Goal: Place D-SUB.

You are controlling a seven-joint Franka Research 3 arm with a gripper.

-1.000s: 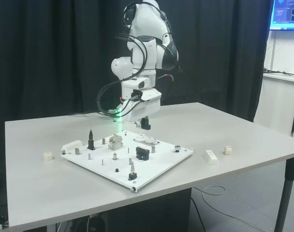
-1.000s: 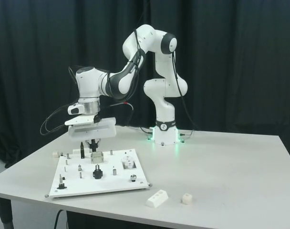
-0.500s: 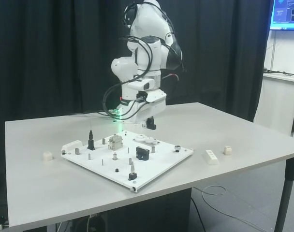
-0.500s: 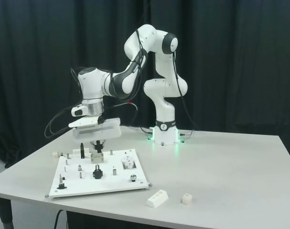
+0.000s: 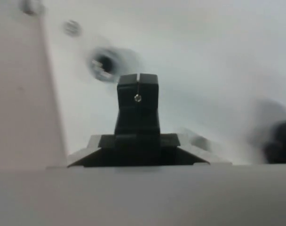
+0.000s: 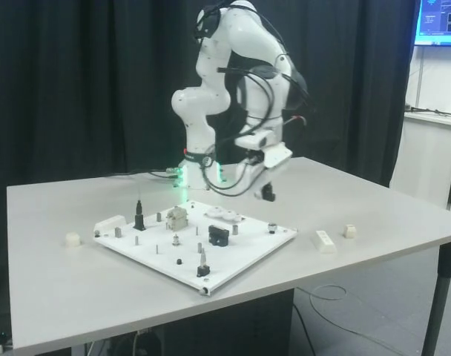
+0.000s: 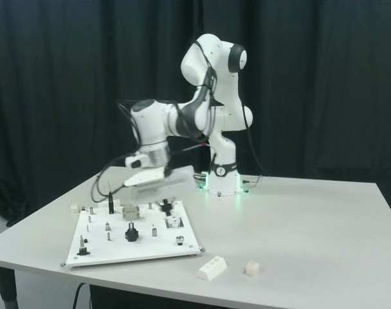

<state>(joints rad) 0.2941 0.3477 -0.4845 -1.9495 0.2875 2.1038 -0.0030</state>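
— Black fingers pressed together: is that the end effector [image 5: 138, 87]?

— Yes, the two halves meet with only a thin seam between them, nothing pinched. It hangs above the white board [image 6: 244, 256], over the edge nearer the arm's base [image 7: 222, 182].

— Where is the D-SUB?

— I can't pick it out for certain among the small parts on the board. A grey block [image 7: 130, 212] and a black knob [image 7: 131, 234] stand there.

— And off the board?

— Two white blocks [image 7: 211, 267] rest on the grey table [image 7: 311, 232], well apart from the end effector.
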